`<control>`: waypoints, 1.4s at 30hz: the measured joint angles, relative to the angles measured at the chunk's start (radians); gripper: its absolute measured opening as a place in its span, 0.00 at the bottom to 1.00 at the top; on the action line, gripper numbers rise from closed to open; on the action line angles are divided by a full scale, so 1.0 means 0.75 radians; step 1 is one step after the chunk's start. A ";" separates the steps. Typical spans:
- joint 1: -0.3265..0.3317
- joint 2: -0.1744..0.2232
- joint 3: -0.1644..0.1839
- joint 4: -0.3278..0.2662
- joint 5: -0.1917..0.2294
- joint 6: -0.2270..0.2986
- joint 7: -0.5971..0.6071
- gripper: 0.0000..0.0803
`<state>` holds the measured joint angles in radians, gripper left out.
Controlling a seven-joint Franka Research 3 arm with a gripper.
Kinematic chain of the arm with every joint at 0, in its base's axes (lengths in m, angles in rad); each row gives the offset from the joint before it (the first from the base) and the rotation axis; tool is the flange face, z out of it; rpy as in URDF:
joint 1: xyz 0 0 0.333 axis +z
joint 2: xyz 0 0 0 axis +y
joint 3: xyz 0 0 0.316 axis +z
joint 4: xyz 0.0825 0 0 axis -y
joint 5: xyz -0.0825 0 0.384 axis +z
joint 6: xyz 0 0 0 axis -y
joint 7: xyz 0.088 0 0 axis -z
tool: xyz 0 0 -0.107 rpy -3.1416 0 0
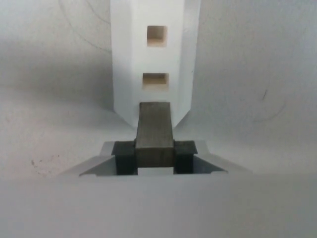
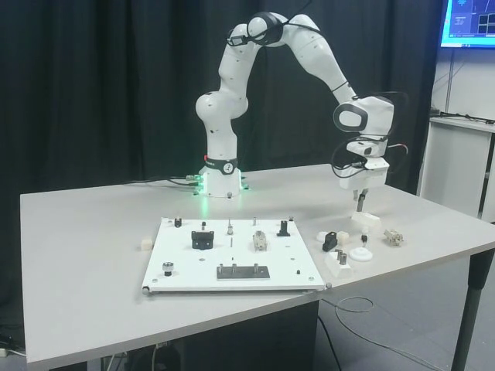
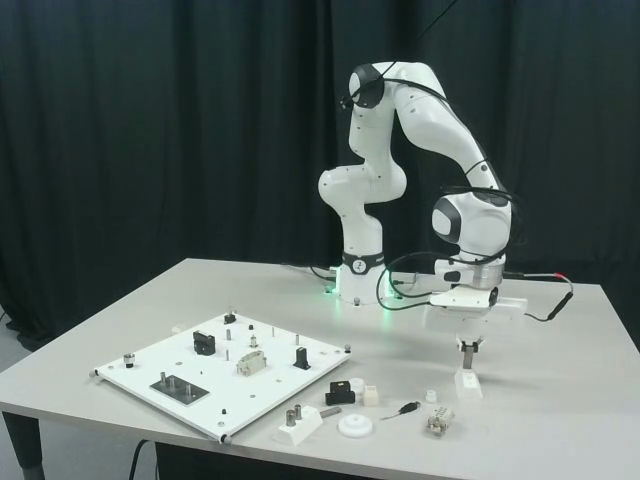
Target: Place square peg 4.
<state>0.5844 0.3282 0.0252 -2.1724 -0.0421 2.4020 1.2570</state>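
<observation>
My gripper (image 1: 154,156) is shut on a grey square peg (image 1: 154,126), which hangs upright between the black fingers (image 1: 124,154). Right below the peg lies a white holder block (image 1: 152,54) with two open square holes in its top. Whether the peg's lower end touches the block I cannot tell. In the first room view the gripper (image 2: 360,199) hovers over that block (image 2: 366,222) at the table's right side. The second room view shows the gripper (image 3: 466,352) just above the block (image 3: 468,385).
A white assembly board (image 2: 232,280) with several small fixtures lies at the table's front left. Between board and gripper sit a black part (image 2: 334,239), a white gear (image 2: 358,254), a white block (image 2: 339,264) and a small connector (image 2: 393,237).
</observation>
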 joint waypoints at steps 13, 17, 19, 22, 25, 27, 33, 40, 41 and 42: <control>-0.002 0.005 -0.001 0.009 -0.014 -0.018 -0.085 0.19; -0.003 0.005 -0.002 0.011 -0.014 -0.025 -0.087 0.19; -0.004 0.005 -0.002 0.012 -0.014 -0.028 -0.087 0.19; -0.006 0.005 -0.003 0.012 -0.014 -0.031 -0.087 0.19; -0.006 0.006 -0.004 0.013 -0.014 -0.033 -0.088 0.19; -0.006 0.006 -0.004 0.013 -0.014 -0.034 -0.091 0.19; -0.006 0.006 -0.004 0.014 -0.014 -0.034 -0.098 0.19; -0.006 0.007 -0.002 0.015 -0.012 -0.034 -0.111 0.19; -0.006 0.007 -0.001 0.015 -0.011 -0.034 -0.111 0.19; -0.006 0.007 -0.001 0.015 -0.011 -0.034 -0.111 0.19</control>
<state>0.5802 0.3335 0.0246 -2.1613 -0.0503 2.3769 1.1738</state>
